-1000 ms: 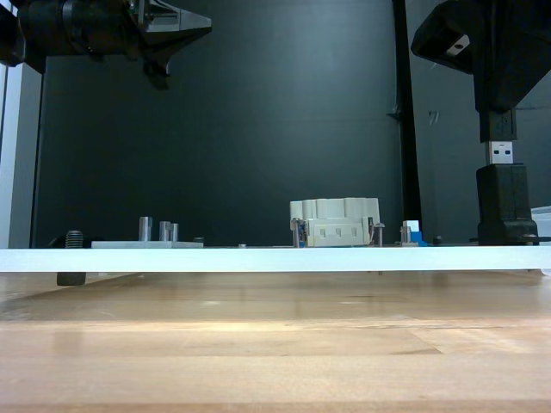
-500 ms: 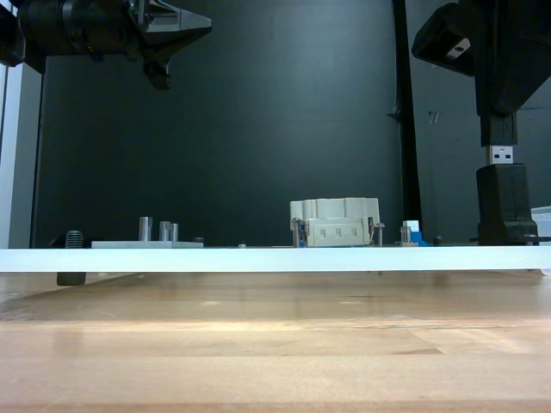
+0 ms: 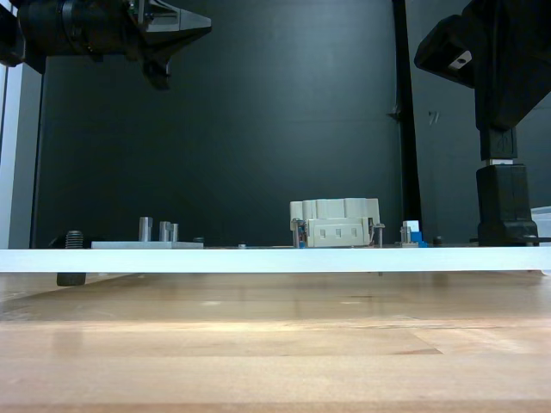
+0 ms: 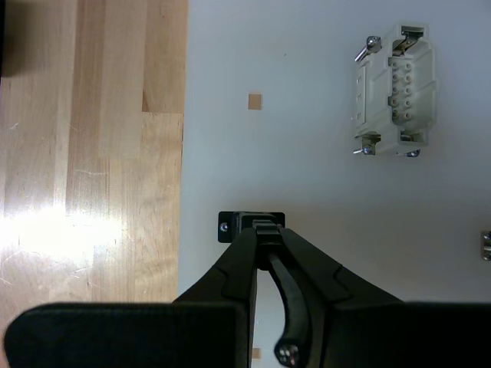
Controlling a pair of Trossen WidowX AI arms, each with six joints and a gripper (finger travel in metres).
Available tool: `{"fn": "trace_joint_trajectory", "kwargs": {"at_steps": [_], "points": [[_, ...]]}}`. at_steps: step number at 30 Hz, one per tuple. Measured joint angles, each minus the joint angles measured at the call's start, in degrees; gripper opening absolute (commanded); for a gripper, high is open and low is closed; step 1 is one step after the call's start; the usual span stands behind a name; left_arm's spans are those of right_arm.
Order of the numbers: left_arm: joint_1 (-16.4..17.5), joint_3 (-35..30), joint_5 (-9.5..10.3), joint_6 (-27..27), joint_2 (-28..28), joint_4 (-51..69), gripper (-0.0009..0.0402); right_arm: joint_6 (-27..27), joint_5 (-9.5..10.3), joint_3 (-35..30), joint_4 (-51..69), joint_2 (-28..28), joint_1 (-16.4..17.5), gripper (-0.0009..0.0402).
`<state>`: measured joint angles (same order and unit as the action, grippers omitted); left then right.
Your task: Pick the USB connector and install on taskboard
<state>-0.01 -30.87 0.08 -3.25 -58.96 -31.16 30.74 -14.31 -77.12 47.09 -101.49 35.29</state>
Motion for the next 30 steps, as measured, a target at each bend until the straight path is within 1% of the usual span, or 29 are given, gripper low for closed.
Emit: {"fn": "trace_joint_trajectory", "kwargs": {"at_steps": [17,30], "points": [[0.0,0.0,0.00,0.0,0.0,0.0,0.0000,-0.2,0.26,0.0,0.1,-0.1,0.0,0.0002],[0.0,0.0,0.00,0.0,0.0,0.0,0.0000,-0.2,0.92,0.1,0.1,0.6,0.0,0.0033]]}}
